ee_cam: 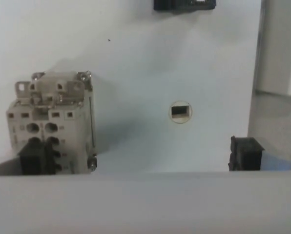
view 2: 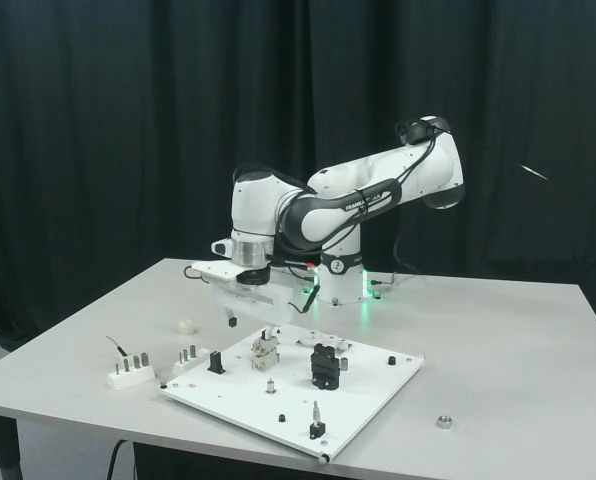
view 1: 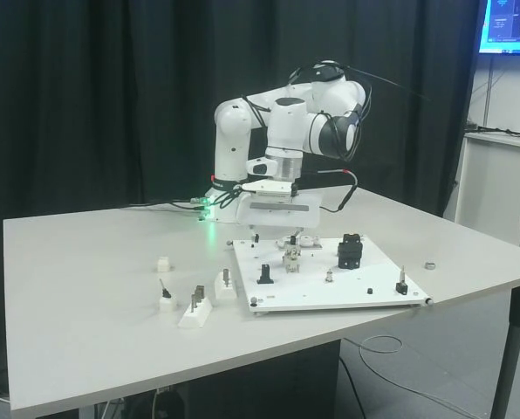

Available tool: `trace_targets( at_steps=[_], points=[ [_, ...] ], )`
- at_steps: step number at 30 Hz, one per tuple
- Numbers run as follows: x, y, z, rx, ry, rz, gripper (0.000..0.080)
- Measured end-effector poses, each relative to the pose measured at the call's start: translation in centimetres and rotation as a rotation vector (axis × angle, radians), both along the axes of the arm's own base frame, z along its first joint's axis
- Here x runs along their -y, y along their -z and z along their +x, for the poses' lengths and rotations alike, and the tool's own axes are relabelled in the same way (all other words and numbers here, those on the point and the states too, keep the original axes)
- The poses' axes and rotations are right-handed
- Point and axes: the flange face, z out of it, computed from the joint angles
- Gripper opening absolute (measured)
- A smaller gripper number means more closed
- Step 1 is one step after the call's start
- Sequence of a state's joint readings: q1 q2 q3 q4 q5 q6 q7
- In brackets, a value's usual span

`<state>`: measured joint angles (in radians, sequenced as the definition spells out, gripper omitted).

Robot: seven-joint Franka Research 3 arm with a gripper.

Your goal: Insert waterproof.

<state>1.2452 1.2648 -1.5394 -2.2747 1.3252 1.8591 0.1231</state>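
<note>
On the near part of the grey worktop [view 1: 77, 262] in the first room view stand small white holders [view 1: 195, 312], each carrying dark or metal pins, and a little white block [view 1: 163, 262] sits apart behind them. Just beside the holders lies the white board [view 1: 365, 292], flat on the worktop, with several fittings fixed to it: a small black upright part [view 1: 264, 275], a black connector block [view 1: 349, 253], and a short post near the board's corner [view 1: 402, 285]. A loose ring [view 1: 431, 264] rests on the worktop off the board's far side.

Only the wrist view shows the board's surface closely: a pale multi-pin connector housing [ee_cam: 50, 124] with metal clips and round sockets, a small rectangular socket [ee_cam: 180, 111] set in a round opening in the bare board, and a black ribbed piece [ee_cam: 244, 153] well apart from the housing. Which of these is the waterproof part cannot be told, and nothing is seen between the fingers.

The claw [view 2: 232, 321] hangs above the board's rear edge, near the housing [view 2: 266, 352], apart from it; whether its fingers are apart or together cannot be told, since the wrist plate hides them. Behind stands the white arm [view 2: 378, 190] with green lights at its base [view 2: 338, 290], before a black curtain [view 2: 128, 120].
</note>
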Motion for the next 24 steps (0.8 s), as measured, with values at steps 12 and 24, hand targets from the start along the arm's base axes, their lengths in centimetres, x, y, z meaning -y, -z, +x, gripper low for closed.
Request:
trace_targets(
  at_steps=[12,24],
  points=[
    [0.24,0.24,0.13,0.017,-0.015,0.001,0.08],
    [0.22,0.23,0.06,0.015,-0.015,0.002,0.08]
  ],
)
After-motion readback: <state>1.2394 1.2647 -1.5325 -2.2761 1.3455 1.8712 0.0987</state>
